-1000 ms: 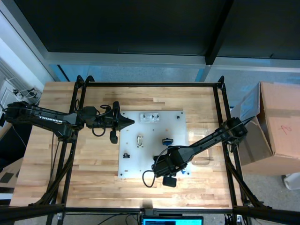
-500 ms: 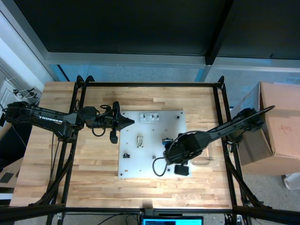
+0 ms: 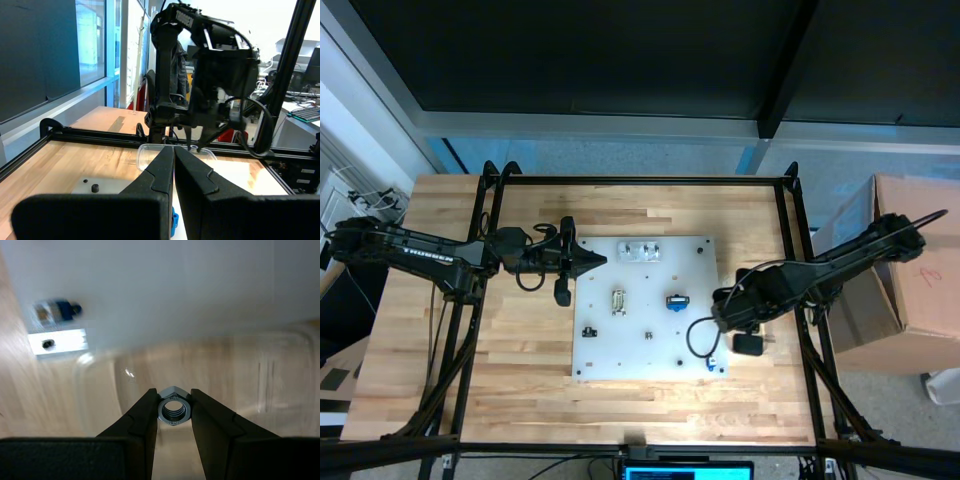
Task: Unfasten the M12 nut and place it in the container
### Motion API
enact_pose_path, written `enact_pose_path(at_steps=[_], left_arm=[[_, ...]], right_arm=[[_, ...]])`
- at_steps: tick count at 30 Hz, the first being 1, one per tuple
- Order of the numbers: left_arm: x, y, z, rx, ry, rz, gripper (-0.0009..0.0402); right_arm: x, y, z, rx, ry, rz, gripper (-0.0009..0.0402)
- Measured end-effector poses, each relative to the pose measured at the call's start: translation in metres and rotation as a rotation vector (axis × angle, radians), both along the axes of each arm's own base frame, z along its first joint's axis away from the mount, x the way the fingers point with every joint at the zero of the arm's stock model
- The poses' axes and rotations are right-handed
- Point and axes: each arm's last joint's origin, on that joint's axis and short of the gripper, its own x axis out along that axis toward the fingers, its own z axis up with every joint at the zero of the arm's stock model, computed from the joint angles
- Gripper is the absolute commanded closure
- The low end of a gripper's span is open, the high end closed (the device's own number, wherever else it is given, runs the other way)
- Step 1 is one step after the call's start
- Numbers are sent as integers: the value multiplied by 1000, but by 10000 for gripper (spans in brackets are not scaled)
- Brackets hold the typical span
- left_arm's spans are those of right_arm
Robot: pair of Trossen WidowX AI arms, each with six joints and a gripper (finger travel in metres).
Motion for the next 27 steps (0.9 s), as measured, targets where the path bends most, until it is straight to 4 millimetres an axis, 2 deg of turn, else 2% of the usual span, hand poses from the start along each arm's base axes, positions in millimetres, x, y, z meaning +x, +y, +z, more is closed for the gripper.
enact_pose_path(at_steps=[5, 10, 19, 27], left_arm=[[0, 0, 0, 0, 0, 0, 393], [0, 0, 0, 0, 0, 0, 393], [0, 0, 0, 0, 0, 0, 393], [0, 0, 0, 0, 0, 0, 393]], right_arm=[[-15, -6, -5, 0, -1, 0, 391], [-19, -8, -17, 0, 1, 1, 391], [-24, -10, -62, 8, -20, -1, 391], [-33, -14, -87, 4, -5, -19, 386]])
